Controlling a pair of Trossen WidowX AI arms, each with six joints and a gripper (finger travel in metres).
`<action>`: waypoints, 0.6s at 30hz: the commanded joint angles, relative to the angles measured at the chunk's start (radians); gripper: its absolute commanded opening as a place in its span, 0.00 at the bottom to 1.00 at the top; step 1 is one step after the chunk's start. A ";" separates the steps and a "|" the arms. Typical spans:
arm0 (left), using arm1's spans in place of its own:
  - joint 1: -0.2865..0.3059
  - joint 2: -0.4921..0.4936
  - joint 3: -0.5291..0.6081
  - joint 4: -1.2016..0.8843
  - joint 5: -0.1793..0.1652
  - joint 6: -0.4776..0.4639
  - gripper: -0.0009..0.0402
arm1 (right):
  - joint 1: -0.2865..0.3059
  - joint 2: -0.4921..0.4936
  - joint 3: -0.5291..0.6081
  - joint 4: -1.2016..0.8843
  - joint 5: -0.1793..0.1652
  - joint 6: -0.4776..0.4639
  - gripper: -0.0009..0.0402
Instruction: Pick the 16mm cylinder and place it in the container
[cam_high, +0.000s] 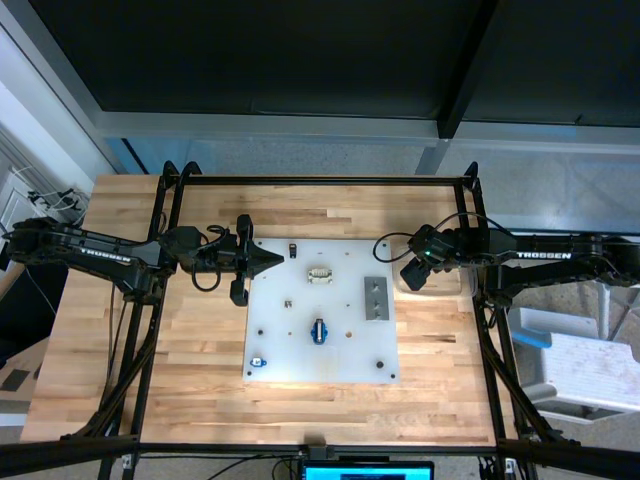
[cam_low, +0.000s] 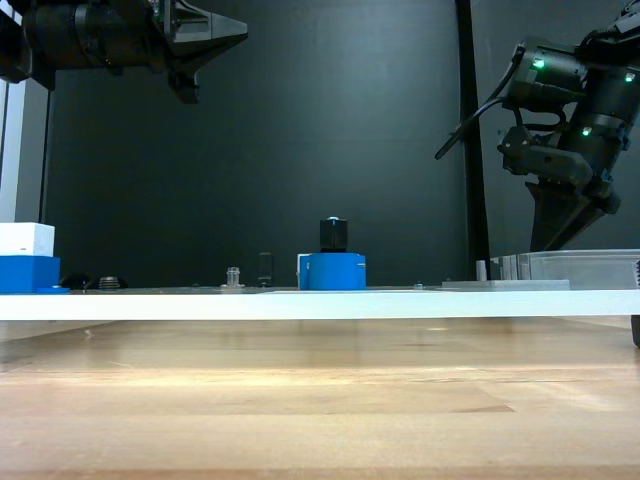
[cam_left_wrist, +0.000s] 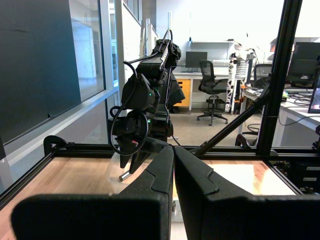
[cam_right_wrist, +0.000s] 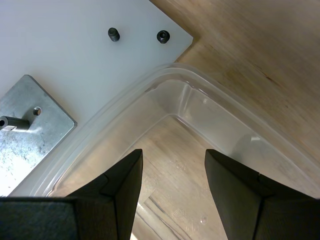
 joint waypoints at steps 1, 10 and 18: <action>0.000 0.000 0.000 0.000 0.000 0.000 0.02 | 0.000 0.000 0.000 0.002 0.000 0.000 0.44; 0.000 0.000 0.000 0.000 0.000 0.000 0.02 | 0.000 0.000 0.000 -0.001 -0.030 0.003 0.44; 0.000 0.000 0.000 0.000 0.000 0.000 0.02 | 0.000 0.000 0.000 -0.002 -0.051 0.001 0.43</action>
